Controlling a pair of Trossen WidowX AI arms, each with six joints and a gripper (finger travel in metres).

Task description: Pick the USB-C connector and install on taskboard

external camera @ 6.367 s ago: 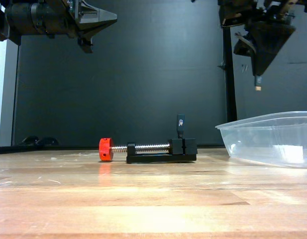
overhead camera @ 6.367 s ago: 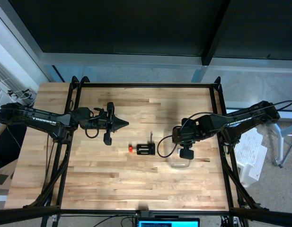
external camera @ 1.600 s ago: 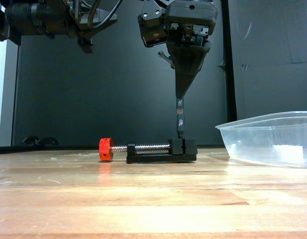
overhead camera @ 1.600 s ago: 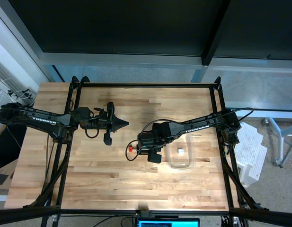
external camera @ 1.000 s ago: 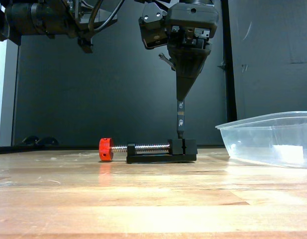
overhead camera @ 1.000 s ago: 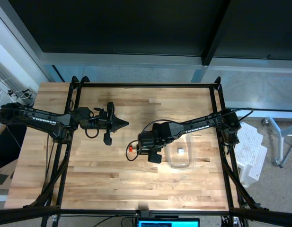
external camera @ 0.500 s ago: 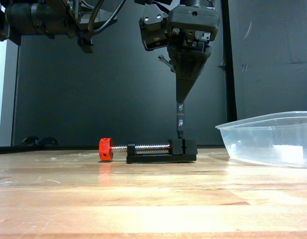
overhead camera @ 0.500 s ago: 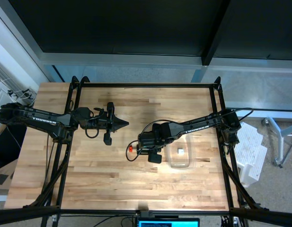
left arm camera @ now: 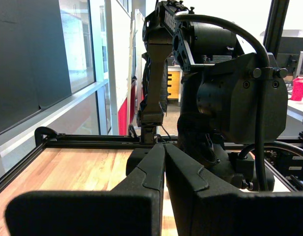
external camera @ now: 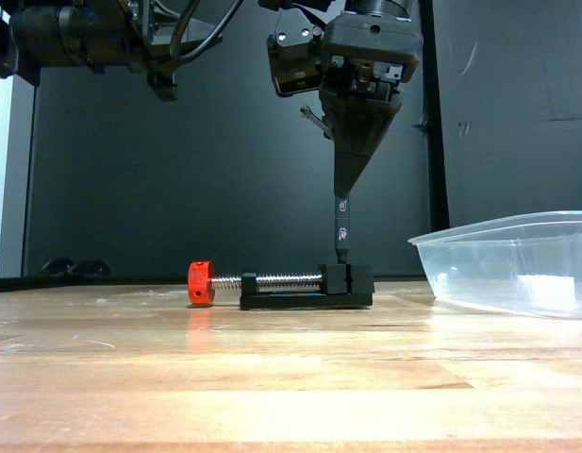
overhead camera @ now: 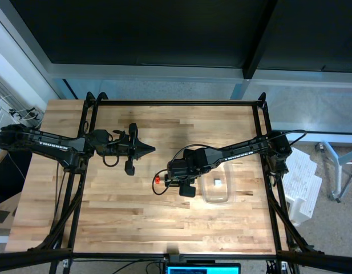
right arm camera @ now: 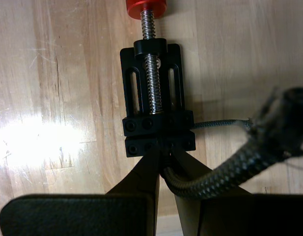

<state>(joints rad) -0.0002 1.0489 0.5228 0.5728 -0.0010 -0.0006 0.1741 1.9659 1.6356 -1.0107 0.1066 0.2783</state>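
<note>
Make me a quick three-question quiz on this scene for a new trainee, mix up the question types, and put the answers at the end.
1. True or false: the left gripper hangs shut, away from the taskboard.
2. The USB-C connector in the shut right gripper is: A lying flat; B upright, in line above the taskboard's upright pin; C tilted sideways.
3. Fill in: the small white piece lies inside the ____.
Key: 1 true; 2 B; 3 clear tray.

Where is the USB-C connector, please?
Low view: the tiny dark USB-C connector, in the right gripper, touches the black taskboard pin; left gripper hangs upper left.
</note>
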